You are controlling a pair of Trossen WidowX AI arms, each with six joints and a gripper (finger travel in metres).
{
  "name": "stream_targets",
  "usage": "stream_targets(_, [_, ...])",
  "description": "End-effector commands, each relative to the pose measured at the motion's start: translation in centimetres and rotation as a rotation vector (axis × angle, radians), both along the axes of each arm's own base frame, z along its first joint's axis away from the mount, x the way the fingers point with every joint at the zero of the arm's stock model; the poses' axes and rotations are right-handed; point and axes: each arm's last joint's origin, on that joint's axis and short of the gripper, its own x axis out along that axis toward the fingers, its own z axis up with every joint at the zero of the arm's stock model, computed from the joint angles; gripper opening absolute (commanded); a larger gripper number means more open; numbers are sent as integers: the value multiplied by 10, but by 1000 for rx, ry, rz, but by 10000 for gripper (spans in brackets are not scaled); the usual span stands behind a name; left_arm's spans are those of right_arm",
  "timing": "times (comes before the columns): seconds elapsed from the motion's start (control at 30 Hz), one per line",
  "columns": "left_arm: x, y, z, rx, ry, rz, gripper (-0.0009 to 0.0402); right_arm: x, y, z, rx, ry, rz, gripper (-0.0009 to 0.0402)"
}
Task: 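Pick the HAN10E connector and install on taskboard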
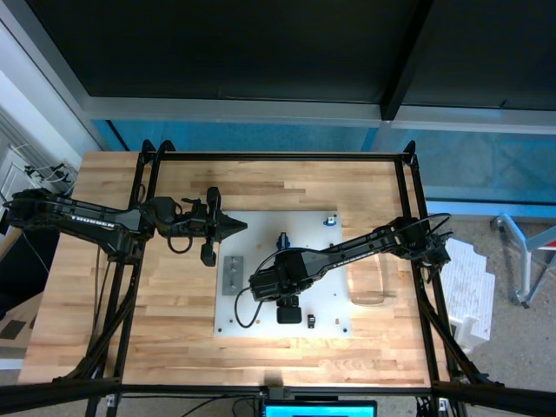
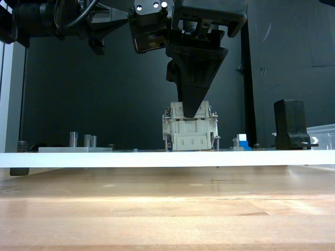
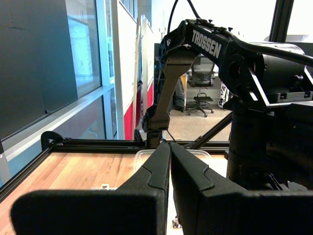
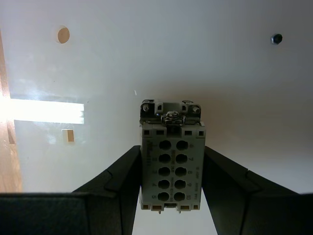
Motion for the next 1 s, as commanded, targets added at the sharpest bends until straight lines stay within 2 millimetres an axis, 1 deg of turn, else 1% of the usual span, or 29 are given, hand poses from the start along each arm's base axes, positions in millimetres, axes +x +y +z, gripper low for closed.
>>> stream_targets(0.03, [0, 0, 0, 0, 0, 0, 1, -1, 0, 6, 14, -12, -3, 148])
stream_targets(0.13, [0, 0, 0, 0, 0, 0, 1, -2, 0, 9, 19, -21, -8, 188])
stream_targets(0.4, [0, 0, 0, 0, 0, 0, 1, 1, 1, 18, 27, -48, -12, 314])
stream_targets(0.53, [0, 0, 0, 0, 0, 0, 1, -3, -1, 29, 26, -53, -15, 359])
stream_targets(0.6, [0, 0, 0, 0, 0, 0, 1, -6, -3, 37, 30, -68, -16, 369])
stream_targets(0.7, [0, 0, 0, 0, 0, 0, 1, -12, -5, 53, 33, -105, -15, 370])
stream_targets(0.83, [0, 0, 0, 0, 0, 0, 1, -23, -9, 75, 39, -142, -7, 360])
stream_targets(1.0, [0, 0, 0, 0, 0, 0, 1, -33, -18, 92, 39, -157, -11, 342])
